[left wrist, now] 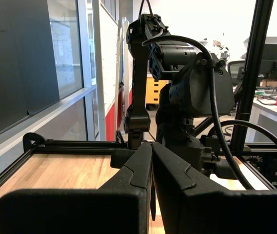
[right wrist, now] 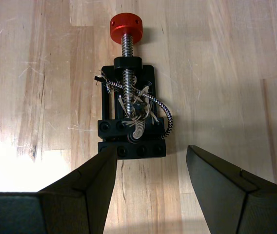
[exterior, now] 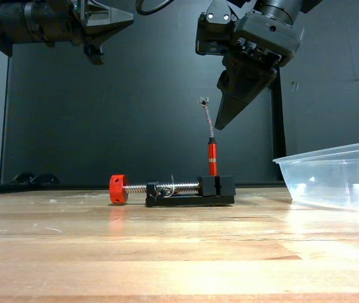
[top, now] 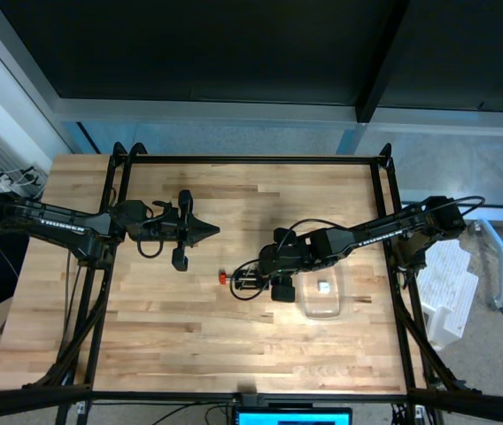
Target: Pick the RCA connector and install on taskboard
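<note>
While right tool (right wrist: pixel 151 151) gapes over taskboard (right wrist: pixel 131 109) on wood table (right wrist: pixel 226 73), left tool (left wrist: pixel 150 146) clenched aloft, dark backdrop (exterior: pixel 135 113).

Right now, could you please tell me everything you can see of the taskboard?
The taskboard is a black block lying flat on the wooden table, with a silvery threaded screw ending in a red knob. A red-and-silver pin with a frayed braided lead stands upright from it. The right gripper hangs open above, not touching; the left gripper, shut, is raised well away.
</note>
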Controlling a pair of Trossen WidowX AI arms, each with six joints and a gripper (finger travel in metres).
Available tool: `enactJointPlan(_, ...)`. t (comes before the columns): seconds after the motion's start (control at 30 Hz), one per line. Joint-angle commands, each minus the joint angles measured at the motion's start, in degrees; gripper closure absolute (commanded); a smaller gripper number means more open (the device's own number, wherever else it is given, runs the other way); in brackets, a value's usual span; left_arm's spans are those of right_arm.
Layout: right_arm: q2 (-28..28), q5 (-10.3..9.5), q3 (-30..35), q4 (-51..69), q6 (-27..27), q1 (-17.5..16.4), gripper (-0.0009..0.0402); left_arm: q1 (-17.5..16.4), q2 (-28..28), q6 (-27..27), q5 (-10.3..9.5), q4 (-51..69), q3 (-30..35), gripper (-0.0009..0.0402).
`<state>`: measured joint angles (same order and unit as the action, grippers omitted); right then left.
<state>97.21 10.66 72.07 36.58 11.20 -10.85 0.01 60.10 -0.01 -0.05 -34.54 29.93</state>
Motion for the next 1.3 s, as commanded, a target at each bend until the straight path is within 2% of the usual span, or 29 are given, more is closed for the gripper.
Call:
enactJointPlan(0.03,-0.1,-0.15,0.1,0.0,0.0,0.0,0.0194,0.0,0.0,0.0,0.02,0.0,0.0,0.0393)
enactJointPlan(0.2,-1.4,-0.26,0.0,0.3,-1.8,0.0,0.0201,0.0,0.0,0.0,0.02,0.0,0.0,0.0393)
enactJointPlan(0.4,-7.4,-0.31,-2.0,-2.3,-4.2,0.3,0.0218,0.0,0.0,0.0,0.02,0.0,0.0,0.0393)
enactJointPlan(0.6,-14.1,-3.23,-6.6,-10.2,-6.1,2.9,0.0254,0.0,0.0,0.0,0.02,0.0,0.0,0.0393)
enactJointPlan(0.77,-18.2,-3.45,-9.3,-14.8,-7.8,5.3,0.0299,0.0,0.0,0.0,0.02,0.0,0.0,0.0393)
enactJointPlan(0.9,-21.5,-7.69,-12.7,-21.0,-8.3,7.0,0.0336,0.0,0.0,0.0,0.02,0.0,0.0,0.0393)
enactJointPlan(0.93,-22.4,-8.11,-13.6,-22.6,-8.3,7.4,0.0345,0.0,0.0,0.0,0.02,0.0,0.0,0.0393)
enactJointPlan(1.13,-28.1,-8.28,-21.2,-33.6,-8.3,8.9,0.0396,0.0,0.0,0.0,0.02,0.0,0.0,0.0393)
enactJointPlan(1.3,-31.7,-8.13,-25.7,-39.4,-8.3,9.5,0.0389,0.0,0.0,0.0,0.02,0.0,0.0,0.0393)
